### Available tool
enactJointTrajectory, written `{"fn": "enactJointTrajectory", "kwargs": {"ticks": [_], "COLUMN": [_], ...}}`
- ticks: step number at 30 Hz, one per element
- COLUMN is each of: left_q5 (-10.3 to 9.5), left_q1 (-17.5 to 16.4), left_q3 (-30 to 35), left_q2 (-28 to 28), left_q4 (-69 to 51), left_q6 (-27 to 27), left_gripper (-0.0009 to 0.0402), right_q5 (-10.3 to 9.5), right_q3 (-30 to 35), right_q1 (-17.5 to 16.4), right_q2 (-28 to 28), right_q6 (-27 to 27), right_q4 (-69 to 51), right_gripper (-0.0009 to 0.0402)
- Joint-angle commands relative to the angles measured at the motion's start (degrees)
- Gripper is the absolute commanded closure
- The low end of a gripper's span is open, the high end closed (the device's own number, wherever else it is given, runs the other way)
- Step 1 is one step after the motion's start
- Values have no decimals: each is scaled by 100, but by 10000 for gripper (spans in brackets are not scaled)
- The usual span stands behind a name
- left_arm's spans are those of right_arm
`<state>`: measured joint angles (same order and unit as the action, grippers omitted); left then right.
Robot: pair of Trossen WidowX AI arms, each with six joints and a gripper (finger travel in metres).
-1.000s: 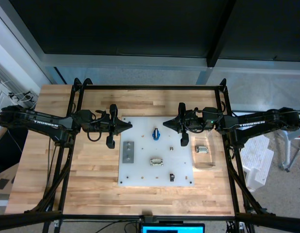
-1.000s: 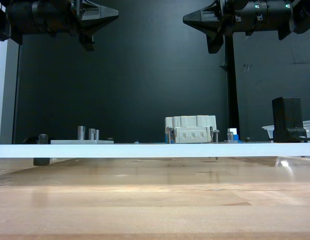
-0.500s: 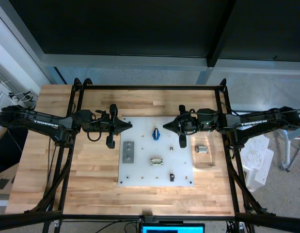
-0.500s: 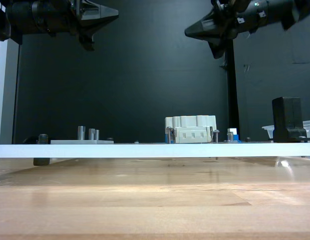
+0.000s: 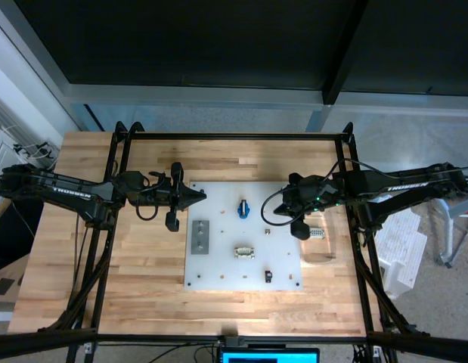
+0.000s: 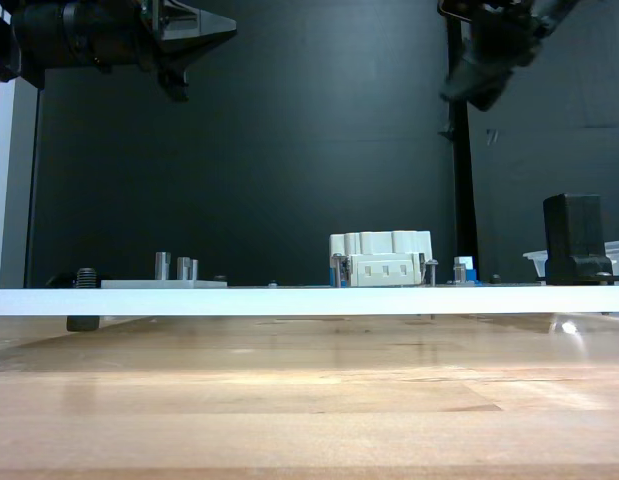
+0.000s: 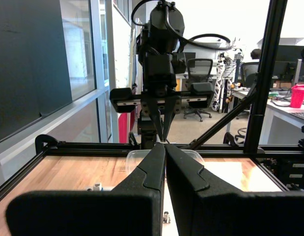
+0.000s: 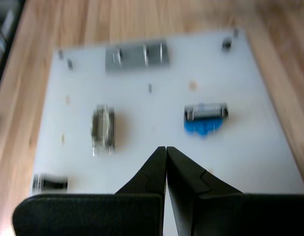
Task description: Pick the HAN10E connector and install on the hub
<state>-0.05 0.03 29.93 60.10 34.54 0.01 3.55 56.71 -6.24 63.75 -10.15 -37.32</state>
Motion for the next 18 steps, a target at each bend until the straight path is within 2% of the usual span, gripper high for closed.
{"fn": "enactJointTrajectory", "kwargs": {"ticks": [1,4,12,18], "left_q5": [2,2,2,2], "left_q1": [-2,-2,-2,-2], "left_q3": [2,2,2,2], "left_q2": [0,2,2,2], "left_q4": [0,0,-2,0], "left_q6": [-2,-2,-2,-2], "left_gripper": [393,393,393,393], "right_q5": [-2,0,103,144], "right_q3": [127,140,138,133], "right_q1": [-66,-83,-101,-105], "right_q2": [4,4,4,4], "right_q6": [4,-90,-199,-254], "right_q4": [-726,-1185,-1915,-2354], "right_gripper": [391,373,283,233]}}
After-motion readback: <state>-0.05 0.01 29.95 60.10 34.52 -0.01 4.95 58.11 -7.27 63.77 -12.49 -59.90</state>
